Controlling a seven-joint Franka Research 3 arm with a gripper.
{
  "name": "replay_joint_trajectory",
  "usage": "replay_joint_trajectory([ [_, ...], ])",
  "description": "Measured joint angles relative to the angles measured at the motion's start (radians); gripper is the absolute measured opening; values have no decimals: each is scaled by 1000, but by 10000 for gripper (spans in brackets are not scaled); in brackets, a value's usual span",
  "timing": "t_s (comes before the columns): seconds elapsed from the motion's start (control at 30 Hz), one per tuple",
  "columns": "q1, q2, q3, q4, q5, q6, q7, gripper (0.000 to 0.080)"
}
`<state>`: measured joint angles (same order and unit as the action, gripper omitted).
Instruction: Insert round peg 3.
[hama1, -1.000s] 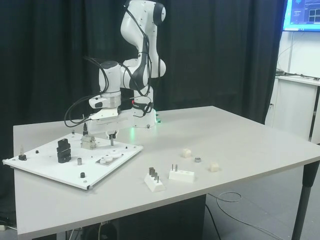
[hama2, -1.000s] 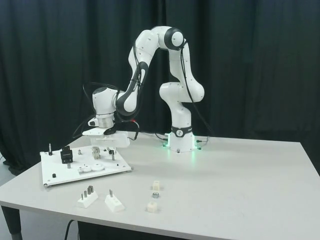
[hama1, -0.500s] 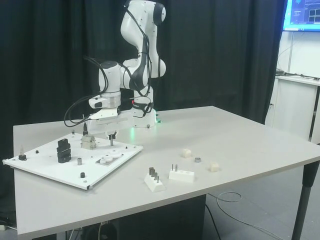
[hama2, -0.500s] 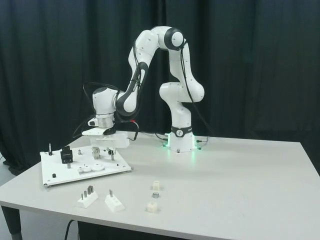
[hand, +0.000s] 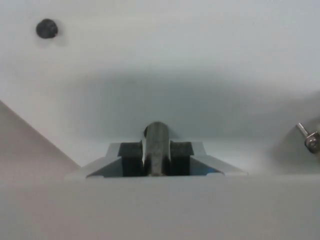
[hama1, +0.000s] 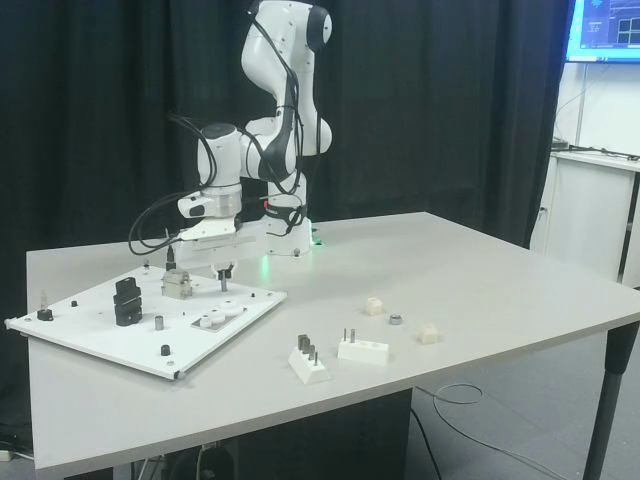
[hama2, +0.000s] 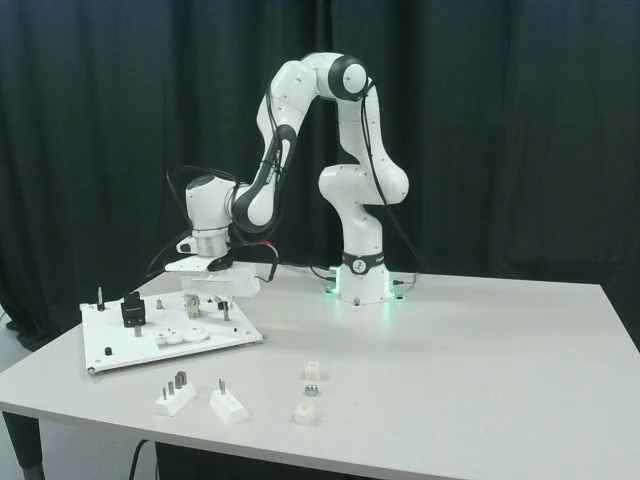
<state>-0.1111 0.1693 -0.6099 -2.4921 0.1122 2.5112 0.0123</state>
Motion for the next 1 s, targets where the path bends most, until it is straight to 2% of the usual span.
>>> replay_joint_trajectory([
  [1.0, 0, 3, -1, -2, 13, 1, 0, 112],
])
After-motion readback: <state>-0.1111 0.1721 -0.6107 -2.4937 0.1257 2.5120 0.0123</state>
